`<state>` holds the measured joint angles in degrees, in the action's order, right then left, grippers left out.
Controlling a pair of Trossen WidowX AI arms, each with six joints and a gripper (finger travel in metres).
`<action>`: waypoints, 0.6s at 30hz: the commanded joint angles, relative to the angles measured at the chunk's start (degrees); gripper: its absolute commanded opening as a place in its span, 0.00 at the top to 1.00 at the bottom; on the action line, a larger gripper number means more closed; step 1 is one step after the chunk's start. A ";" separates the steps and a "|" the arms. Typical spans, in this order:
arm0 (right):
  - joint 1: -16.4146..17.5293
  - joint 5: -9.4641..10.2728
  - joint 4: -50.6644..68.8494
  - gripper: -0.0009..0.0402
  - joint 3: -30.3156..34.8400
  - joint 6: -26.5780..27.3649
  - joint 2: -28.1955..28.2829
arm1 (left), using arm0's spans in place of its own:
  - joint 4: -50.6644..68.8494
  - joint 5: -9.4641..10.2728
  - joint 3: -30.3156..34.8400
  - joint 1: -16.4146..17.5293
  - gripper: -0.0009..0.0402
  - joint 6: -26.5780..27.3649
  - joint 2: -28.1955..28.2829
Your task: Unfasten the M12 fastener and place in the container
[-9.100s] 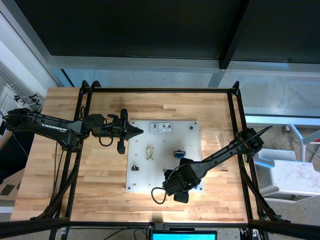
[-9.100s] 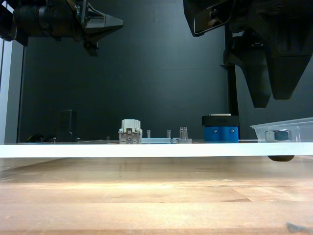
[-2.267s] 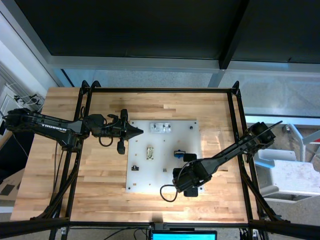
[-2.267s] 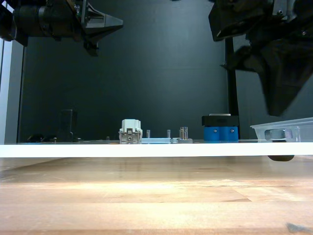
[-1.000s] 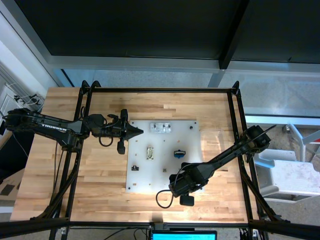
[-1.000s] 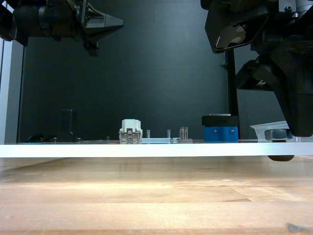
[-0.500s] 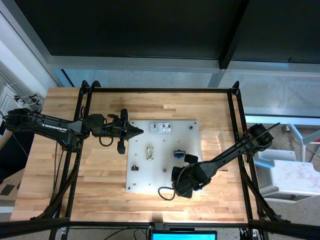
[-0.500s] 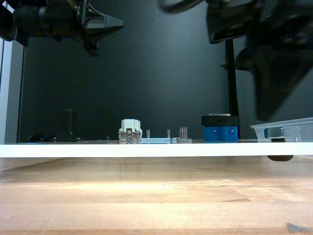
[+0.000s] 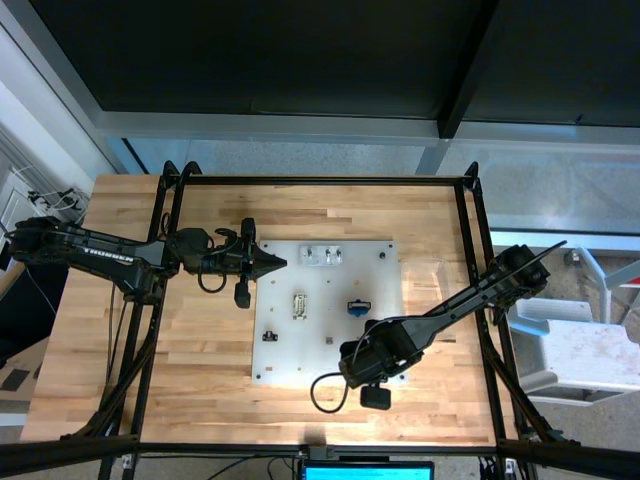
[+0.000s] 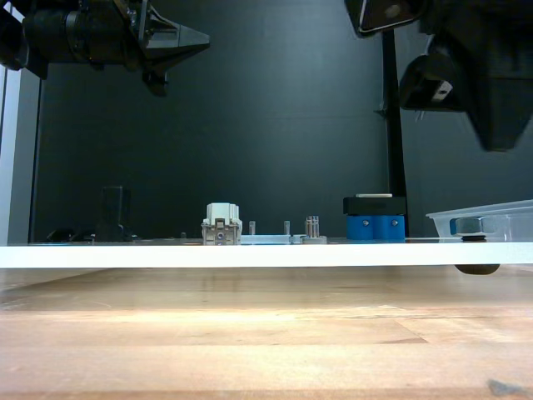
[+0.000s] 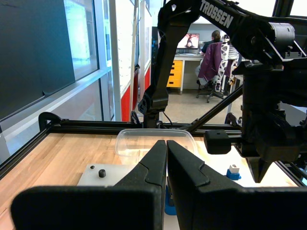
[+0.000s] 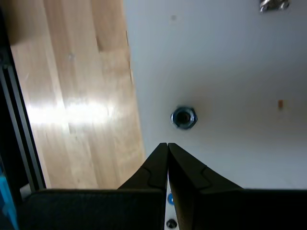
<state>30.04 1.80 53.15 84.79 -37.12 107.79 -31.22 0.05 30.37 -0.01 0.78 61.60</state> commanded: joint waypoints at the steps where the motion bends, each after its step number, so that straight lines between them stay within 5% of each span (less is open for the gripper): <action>1: 0.11 0.33 -0.20 0.98 -0.02 0.22 1.68 | 0.00 0.00 0.00 0.00 0.98 -0.02 0.00; 18: 0.07 -0.87 -2.80 0.98 -0.04 1.68 5.97 | 0.00 0.00 0.00 0.00 0.98 -0.02 0.00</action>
<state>30.11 1.06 50.37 84.79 -35.44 113.54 -31.22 0.05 30.35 -0.01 0.75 61.60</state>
